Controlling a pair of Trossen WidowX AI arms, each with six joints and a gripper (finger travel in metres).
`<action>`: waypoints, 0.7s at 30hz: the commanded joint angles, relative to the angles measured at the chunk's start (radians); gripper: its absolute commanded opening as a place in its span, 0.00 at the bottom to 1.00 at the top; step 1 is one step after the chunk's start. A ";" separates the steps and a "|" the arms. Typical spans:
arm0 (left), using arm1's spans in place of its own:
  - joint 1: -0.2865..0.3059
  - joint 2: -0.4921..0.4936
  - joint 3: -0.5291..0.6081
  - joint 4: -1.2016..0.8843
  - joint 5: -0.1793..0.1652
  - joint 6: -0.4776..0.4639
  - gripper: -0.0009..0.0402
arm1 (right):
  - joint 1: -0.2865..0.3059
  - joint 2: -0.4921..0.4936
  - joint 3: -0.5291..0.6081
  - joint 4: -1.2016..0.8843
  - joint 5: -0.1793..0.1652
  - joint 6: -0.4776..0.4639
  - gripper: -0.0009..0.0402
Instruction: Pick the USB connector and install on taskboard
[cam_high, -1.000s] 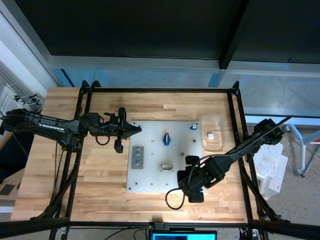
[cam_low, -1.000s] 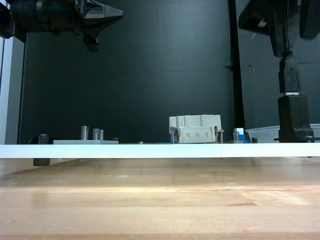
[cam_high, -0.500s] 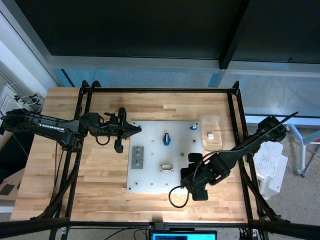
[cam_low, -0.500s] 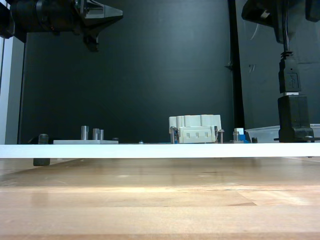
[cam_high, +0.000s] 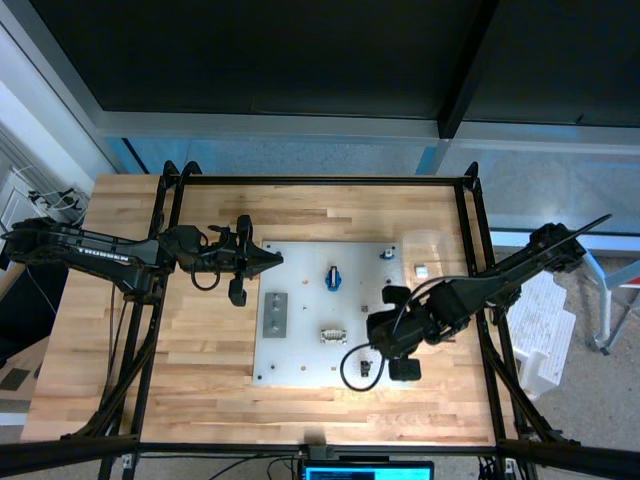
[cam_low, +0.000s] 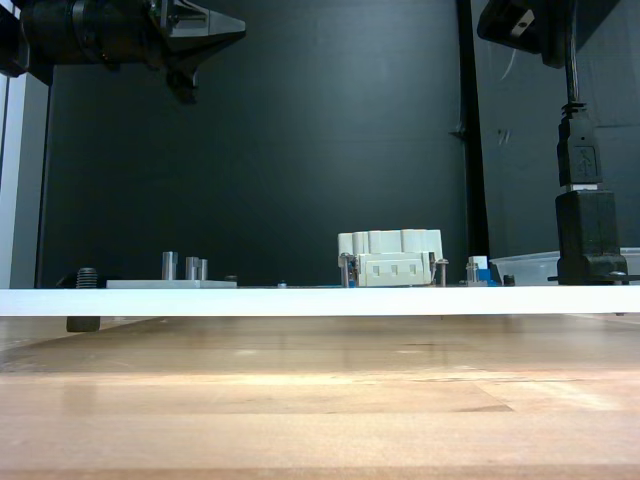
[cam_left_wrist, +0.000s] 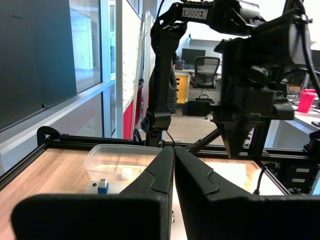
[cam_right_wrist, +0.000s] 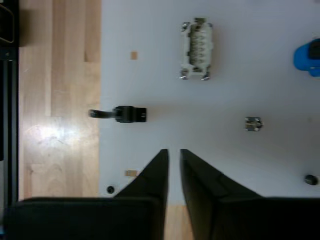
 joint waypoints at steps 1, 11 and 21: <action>0.000 0.000 0.000 0.000 0.000 0.000 0.02 | -0.029 -0.022 -0.016 0.002 0.005 -0.026 0.03; 0.000 0.000 0.000 0.000 0.000 0.000 0.02 | -0.169 -0.119 -0.098 0.057 0.030 -0.154 0.02; 0.000 0.000 0.000 0.000 0.000 0.000 0.02 | -0.338 -0.246 -0.246 0.386 0.026 -0.297 0.02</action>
